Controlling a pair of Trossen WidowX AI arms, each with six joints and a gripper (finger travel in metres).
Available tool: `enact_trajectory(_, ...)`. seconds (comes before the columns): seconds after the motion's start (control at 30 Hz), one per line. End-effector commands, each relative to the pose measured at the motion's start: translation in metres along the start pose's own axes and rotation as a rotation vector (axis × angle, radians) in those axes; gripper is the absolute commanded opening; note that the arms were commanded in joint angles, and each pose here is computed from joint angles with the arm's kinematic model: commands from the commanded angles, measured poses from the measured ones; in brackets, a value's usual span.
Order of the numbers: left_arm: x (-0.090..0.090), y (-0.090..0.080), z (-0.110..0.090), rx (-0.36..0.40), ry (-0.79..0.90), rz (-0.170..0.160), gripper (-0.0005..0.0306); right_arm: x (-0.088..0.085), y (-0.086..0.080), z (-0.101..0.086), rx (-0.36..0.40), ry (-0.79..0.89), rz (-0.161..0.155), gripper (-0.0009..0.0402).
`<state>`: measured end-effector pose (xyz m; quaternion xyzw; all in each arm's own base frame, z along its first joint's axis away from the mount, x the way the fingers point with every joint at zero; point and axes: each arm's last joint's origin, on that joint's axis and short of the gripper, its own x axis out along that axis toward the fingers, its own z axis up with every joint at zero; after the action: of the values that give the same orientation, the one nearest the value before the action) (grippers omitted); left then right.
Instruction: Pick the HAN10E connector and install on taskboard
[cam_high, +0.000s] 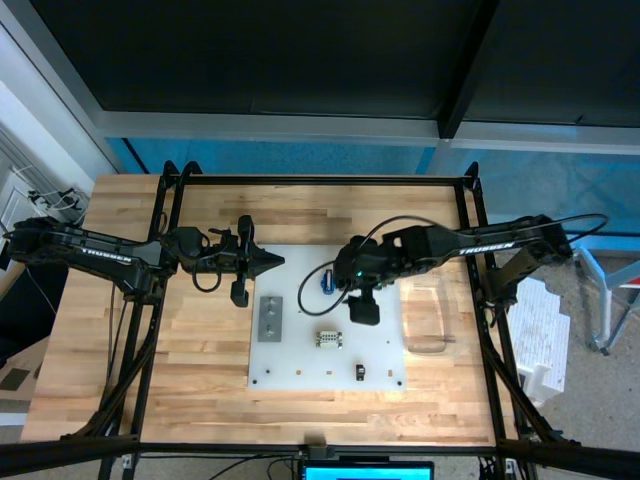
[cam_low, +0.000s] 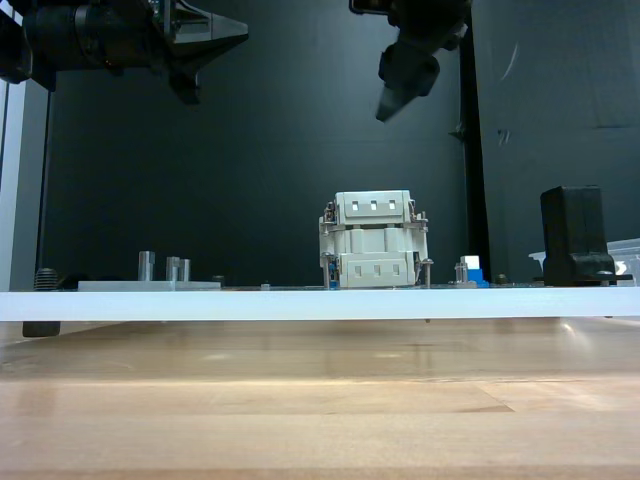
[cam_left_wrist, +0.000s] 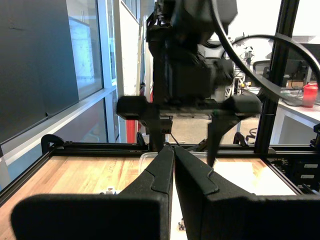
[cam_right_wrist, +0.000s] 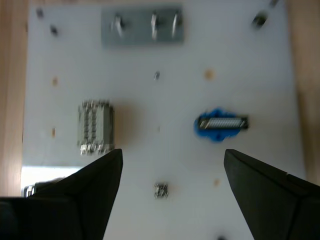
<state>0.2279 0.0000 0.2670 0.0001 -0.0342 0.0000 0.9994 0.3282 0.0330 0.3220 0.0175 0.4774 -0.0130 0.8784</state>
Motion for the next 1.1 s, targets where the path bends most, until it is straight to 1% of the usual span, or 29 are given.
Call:
enact_trajectory(0.03, 0.000, 0.000, 0.000, 0.000, 0.000, 0.000, 0.0001, -0.008, -0.011, 0.000, 0.010, -0.121, -0.003, 0.0247)
enact_trajectory(0.2, 0.000, 0.000, 0.000, 0.000, 0.000, 0.000, 0.0001, -0.017, -0.023, -0.006, 0.014, -0.279, -0.009, 0.0189)
enact_trajectory(0.37, 0.000, 0.000, 0.000, 0.000, 0.000, 0.000, 0.0001, -0.026, -0.026, -0.013, -0.007, -0.410, -0.012, 0.0124)
enact_trajectory(0.47, 0.000, 0.000, 0.000, 0.000, 0.000, 0.000, 0.0001, -0.029, -0.028, -0.016, -0.005, -0.487, -0.009, 0.0087)
enact_trajectory(0.57, 0.000, 0.000, 0.000, 0.000, 0.000, 0.000, 0.0001, -0.029, -0.032, -0.018, 0.003, -0.554, 0.001, 0.0052)
enact_trajectory(0.63, 0.000, 0.000, 0.000, 0.000, 0.000, 0.000, 0.0001, -0.027, -0.034, -0.020, 0.004, -0.603, 0.029, 0.0031)
enact_trajectory(0.73, 0.000, 0.000, 0.000, 0.000, 0.000, 0.000, 0.0001, -0.024, -0.035, -0.022, -0.002, -0.662, 0.055, 0.0003)
enact_trajectory(0.77, 0.000, 0.000, 0.000, 0.000, -0.001, 0.000, 0.0001, -0.024, -0.036, -0.023, -0.003, -0.679, 0.055, -0.0003)
enact_trajectory(0.87, 0.000, 0.000, 0.000, 0.000, 0.000, 0.000, 0.0001, -0.022, -0.036, -0.024, -0.001, -0.717, 0.055, 0.0003)
enact_trajectory(1.0, 0.000, 0.000, 0.000, 0.000, 0.000, 0.000, 0.0001, -0.022, -0.036, -0.022, -0.009, -0.768, 0.053, -0.0001)
enact_trajectory(1.1, 0.000, 0.000, 0.000, 0.000, 0.000, 0.000, 0.0001, -0.019, -0.037, -0.024, -0.008, -0.821, 0.055, 0.0000)
